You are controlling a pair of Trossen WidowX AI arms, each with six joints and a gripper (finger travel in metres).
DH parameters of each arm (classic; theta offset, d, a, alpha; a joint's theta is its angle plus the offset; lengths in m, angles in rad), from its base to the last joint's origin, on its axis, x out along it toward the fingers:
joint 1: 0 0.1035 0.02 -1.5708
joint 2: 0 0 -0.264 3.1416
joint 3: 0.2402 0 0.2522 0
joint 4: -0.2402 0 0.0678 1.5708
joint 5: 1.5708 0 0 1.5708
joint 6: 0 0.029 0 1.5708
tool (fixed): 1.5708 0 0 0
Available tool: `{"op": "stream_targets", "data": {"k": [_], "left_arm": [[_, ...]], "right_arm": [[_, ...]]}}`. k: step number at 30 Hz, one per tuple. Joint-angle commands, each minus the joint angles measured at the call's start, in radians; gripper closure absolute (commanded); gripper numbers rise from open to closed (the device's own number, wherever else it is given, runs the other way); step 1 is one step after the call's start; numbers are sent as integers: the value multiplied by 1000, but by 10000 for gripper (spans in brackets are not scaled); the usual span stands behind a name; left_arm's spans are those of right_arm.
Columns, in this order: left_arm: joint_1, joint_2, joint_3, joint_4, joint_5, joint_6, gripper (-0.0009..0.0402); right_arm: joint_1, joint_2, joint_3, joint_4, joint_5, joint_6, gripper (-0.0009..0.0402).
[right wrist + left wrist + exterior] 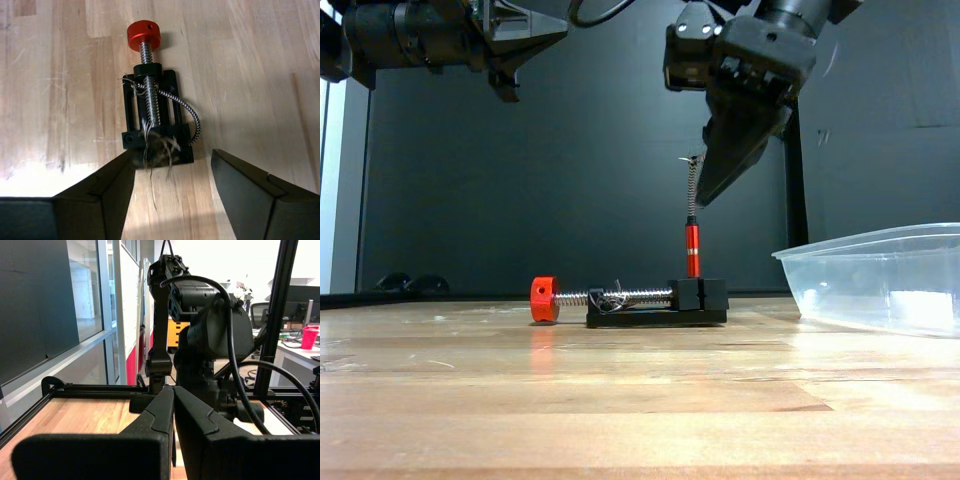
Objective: Pick the RCA connector and install on taskboard
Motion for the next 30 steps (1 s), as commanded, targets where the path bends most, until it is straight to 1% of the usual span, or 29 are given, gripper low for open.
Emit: {"op": "stream_targets", "data": {"k": [1,6,16,19,21,24,27,30], "left_arm": [[0,0,0,0,0,0,393],[0,0,0,0,0,0,393],[0,0,0,0,0,0,393],[0,0,0,0,0,0,393],[0,0,0,0,0,0,393],[0,0,0,0,0,0,393],[0,0,0,0,0,0,393],[0,0,0,0,0,0,393]], "right_arm": [[1,-27,3,-24,-3,-1,169],[3,-48,3,-32,-3,-4,169],[5,-58,3,-31,-3,-5,169],[4,-85,3,-25,1,-31,170],[4,-115,-3,-7,0,-53,174],[-1,-171,-34,34,1,-75,192],[-10,-240,-88,97,-1,-79,215],[-11,-315,-161,202,-1,-102,239]]}}
